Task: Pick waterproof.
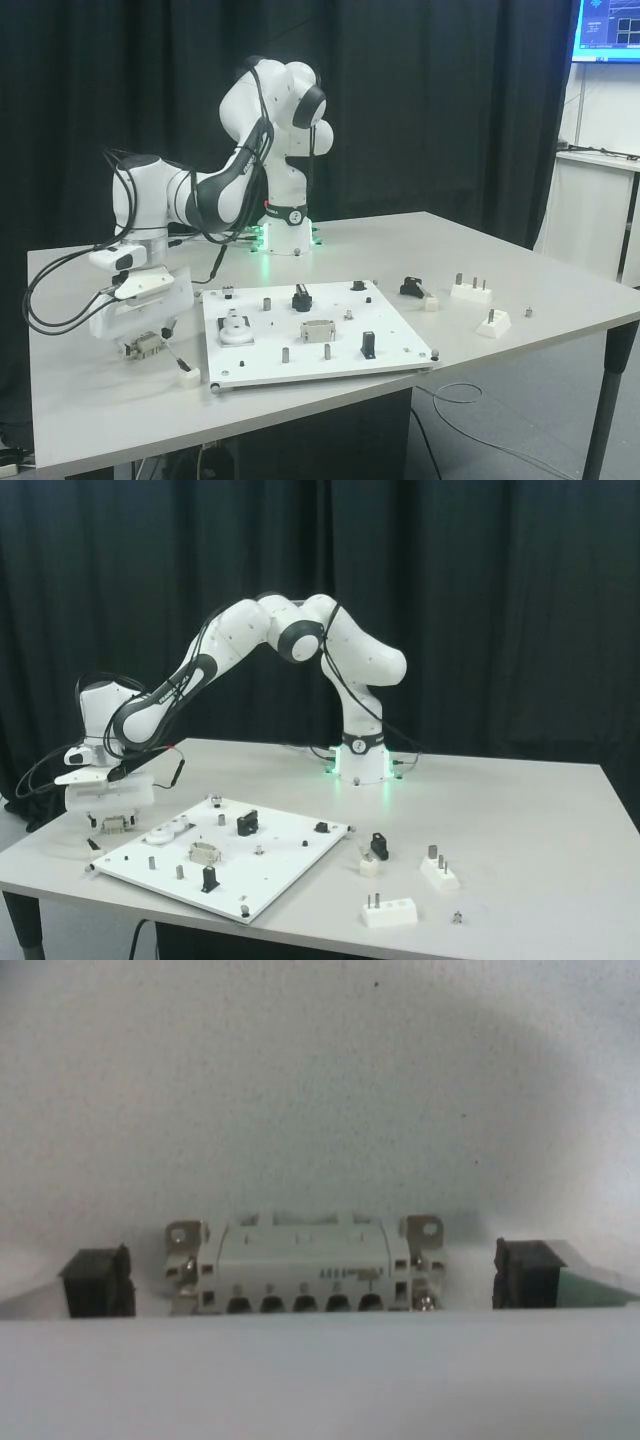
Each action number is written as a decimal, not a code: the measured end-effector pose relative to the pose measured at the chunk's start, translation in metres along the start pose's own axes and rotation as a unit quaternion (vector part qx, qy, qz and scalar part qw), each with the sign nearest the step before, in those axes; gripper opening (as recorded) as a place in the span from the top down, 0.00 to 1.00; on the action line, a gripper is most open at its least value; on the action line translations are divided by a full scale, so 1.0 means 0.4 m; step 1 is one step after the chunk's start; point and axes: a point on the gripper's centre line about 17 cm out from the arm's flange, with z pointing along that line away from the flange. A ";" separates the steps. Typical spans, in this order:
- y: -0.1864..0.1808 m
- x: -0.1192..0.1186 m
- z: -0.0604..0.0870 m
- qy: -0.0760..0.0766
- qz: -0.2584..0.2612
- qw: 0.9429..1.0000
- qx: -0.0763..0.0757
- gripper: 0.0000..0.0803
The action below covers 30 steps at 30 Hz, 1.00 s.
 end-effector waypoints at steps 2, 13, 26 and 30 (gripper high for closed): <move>0.000 -0.001 0.003 0.000 0.000 1.000 0.000 0.00; 0.007 -0.004 0.013 0.001 0.002 1.000 0.000 0.12; 0.007 0.018 -0.012 0.005 -0.003 1.000 0.009 0.23; 0.006 0.025 -0.029 0.006 -0.003 1.000 0.015 0.23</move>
